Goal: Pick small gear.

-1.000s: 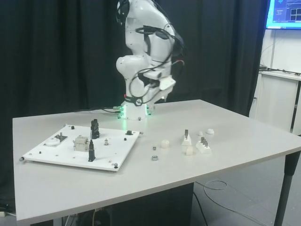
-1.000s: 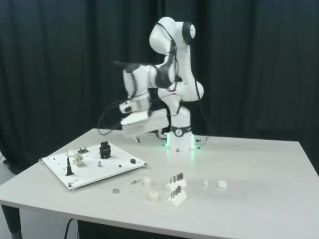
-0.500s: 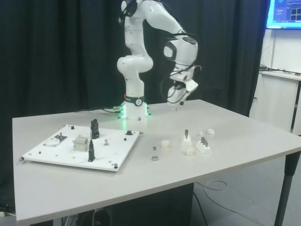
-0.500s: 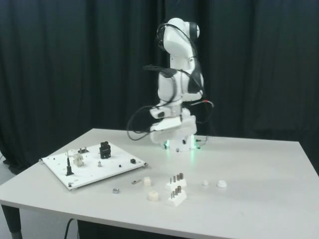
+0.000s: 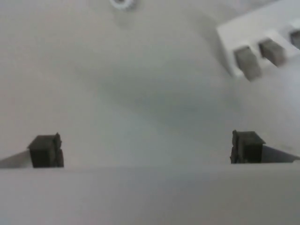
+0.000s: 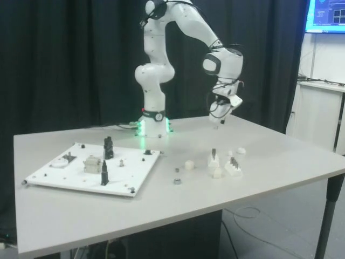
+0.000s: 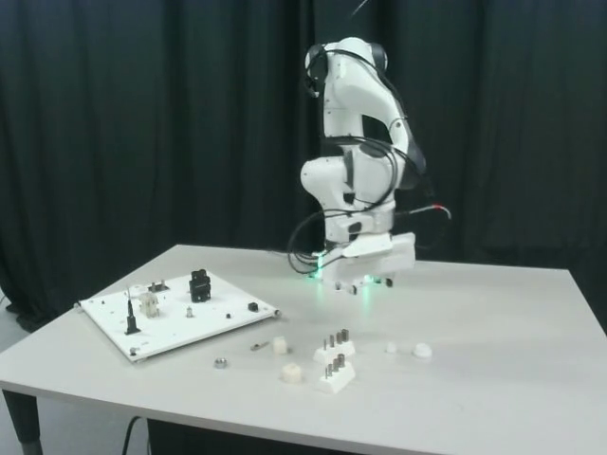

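White arm with gripper (image 6: 218, 124) hanging above the grey table (image 6: 269, 162), jaws spread and holding nothing. Small gear (image 7: 391, 348), probably the tiny white disc beside the larger round cap (image 7: 422, 351), lies on the table near two white pin blocks (image 7: 335, 362). White square board (image 7: 171, 318) carries black fixtures. Black curtain (image 7: 142, 114) behind.

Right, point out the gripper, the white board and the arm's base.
gripper (image 5: 145, 150), wrist view, midway between the two black fingertips.
white board (image 7: 228, 322), second room view, bare part near its right corner.
base (image 6: 153, 128), first room view, foot with the green light.
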You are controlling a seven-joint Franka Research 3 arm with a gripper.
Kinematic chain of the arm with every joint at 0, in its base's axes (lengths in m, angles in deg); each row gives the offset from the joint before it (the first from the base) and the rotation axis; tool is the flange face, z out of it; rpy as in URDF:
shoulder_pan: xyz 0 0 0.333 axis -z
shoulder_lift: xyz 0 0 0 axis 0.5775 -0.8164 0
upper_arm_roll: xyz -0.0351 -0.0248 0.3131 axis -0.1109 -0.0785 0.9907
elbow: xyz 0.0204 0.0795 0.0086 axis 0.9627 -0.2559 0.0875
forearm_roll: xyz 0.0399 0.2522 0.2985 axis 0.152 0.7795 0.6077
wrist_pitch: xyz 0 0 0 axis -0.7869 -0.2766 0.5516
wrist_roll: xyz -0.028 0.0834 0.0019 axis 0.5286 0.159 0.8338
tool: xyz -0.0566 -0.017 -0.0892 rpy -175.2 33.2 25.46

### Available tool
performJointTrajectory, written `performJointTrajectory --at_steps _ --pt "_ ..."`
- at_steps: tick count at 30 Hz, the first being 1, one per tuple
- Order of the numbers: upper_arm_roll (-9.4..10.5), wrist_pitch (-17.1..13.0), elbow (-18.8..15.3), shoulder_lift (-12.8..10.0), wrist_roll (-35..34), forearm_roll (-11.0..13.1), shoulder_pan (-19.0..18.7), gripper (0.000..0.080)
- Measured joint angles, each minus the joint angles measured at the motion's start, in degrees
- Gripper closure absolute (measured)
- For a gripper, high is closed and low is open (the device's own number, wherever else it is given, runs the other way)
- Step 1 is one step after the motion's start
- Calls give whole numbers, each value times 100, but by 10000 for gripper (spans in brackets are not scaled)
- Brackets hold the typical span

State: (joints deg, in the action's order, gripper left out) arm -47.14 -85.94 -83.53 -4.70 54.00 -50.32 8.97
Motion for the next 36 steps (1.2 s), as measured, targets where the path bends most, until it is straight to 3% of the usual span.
performJointTrajectory --at_steps 16,36 --pt "395 -912 37 -747 -654 57 -135 3" --pt "436 -1864 224 -1656 -970 250 -111 3"
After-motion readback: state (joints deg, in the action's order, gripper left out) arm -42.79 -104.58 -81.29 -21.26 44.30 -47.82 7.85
